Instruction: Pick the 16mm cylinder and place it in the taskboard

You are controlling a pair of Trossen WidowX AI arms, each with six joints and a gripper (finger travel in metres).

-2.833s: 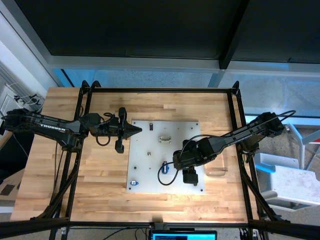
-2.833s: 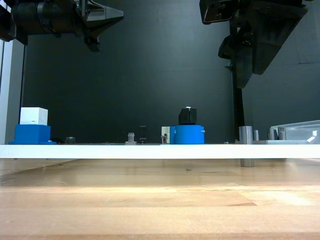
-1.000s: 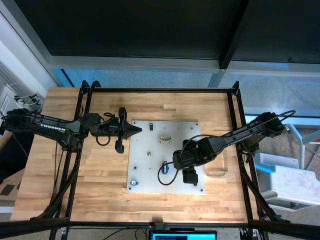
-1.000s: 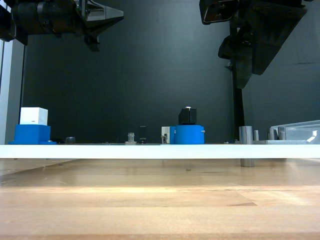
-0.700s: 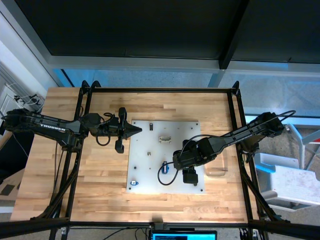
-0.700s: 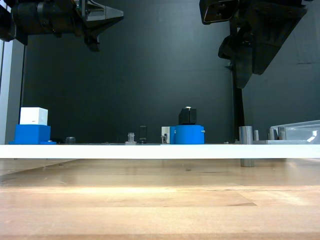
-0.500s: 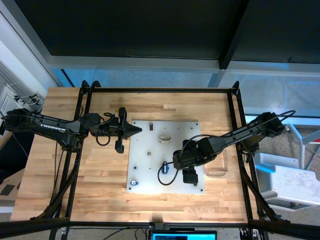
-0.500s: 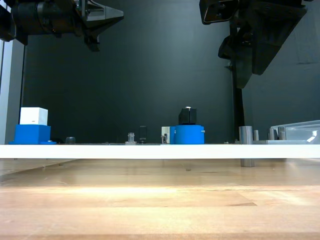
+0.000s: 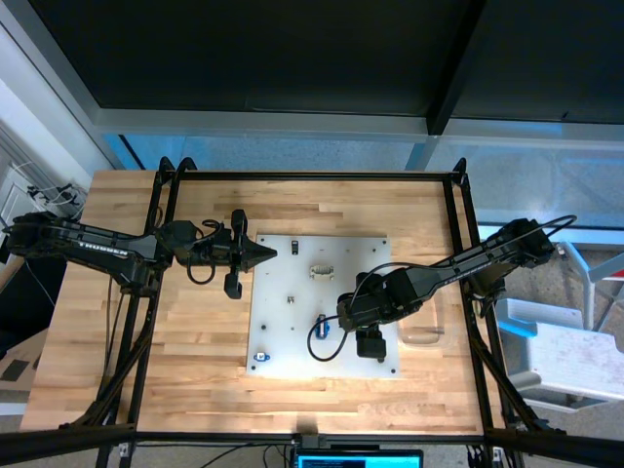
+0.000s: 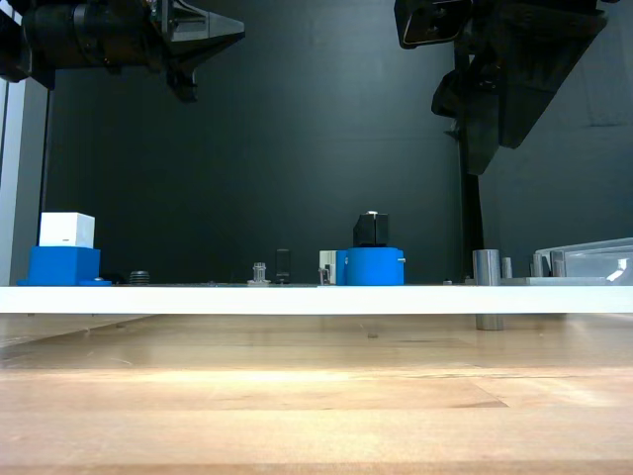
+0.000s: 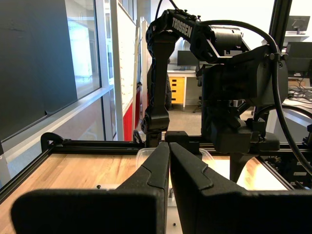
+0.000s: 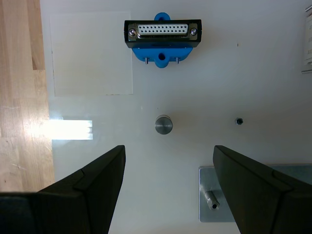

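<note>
Found the right gripper [image 12: 168,148] released, fingers [image 12: 97,185] spread wide, hovering above the large flat white square taskboard [image 12: 253,73]. Saw the tiny short grey metal 16mm cylinder [image 12: 163,124] standing upright in the board directly beneath, touched by neither finger. Noted the left gripper [image 11: 169,146] clenched empty, raised over the board's left edge.

A wooden bench [image 9: 195,331] is enclosed by a black frame [image 9: 312,176]. 1 clear plastic tray [image 9: 421,331] is seen on its right side; possibly a lit screen [image 9: 358,458] is glimpsed at the near edge.
</note>
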